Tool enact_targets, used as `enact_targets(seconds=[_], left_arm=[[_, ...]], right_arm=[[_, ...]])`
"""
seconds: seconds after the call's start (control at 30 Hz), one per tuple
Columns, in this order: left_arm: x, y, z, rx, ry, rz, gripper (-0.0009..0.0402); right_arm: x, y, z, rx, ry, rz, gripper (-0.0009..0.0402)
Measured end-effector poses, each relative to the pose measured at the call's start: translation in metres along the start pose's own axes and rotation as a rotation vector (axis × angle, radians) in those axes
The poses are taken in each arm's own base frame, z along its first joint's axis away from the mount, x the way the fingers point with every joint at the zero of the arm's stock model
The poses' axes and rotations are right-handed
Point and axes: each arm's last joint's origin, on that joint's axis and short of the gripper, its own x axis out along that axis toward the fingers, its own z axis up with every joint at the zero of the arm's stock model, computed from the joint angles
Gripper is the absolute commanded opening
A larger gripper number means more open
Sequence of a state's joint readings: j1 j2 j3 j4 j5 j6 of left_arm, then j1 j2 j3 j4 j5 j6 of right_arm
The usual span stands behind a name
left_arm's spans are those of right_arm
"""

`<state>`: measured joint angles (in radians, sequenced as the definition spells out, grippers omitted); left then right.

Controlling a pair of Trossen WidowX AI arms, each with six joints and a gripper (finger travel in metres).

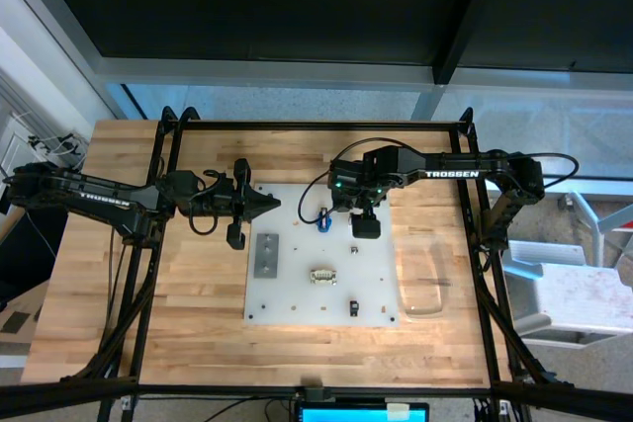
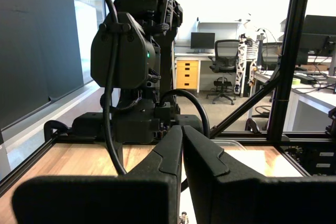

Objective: Pick the 16mm bar and place in it's hole on the taskboard

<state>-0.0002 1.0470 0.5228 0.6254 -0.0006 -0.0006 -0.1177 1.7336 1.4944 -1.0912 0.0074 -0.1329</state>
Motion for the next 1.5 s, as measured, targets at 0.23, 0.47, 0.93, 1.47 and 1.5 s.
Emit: enact_targets(seconds=[0.23,0.47,0.93,1.47,1.5], left_arm=[[0.000,0.000,0.000,0.000,0.000,0.000,0.0000],[0.000,0.000,0.000,0.000,0.000,0.000,0.0000],[0.000,0.000,0.000,0.000,-0.001,0.000,0.0000],[0.000,0.000,0.000,0.000,0.000,0.000,0.0000],[0.000,0.000,0.000,0.000,0.000,0.000,0.0000]], right_arm=[[0.017,-0.001,0.005,-0.017,0.040,0.005,0.0265],[0.032,-0.002,0.009,-0.041,0.063,0.005,0.0265],[0.061,-0.006,0.003,-0.053,0.095,0.013,0.0255],[0.073,-0.007,-0.003,-0.038,0.099,0.012,0.0182],[0.073,-0.007,-0.003,-0.038,0.098,0.012,0.0174]])
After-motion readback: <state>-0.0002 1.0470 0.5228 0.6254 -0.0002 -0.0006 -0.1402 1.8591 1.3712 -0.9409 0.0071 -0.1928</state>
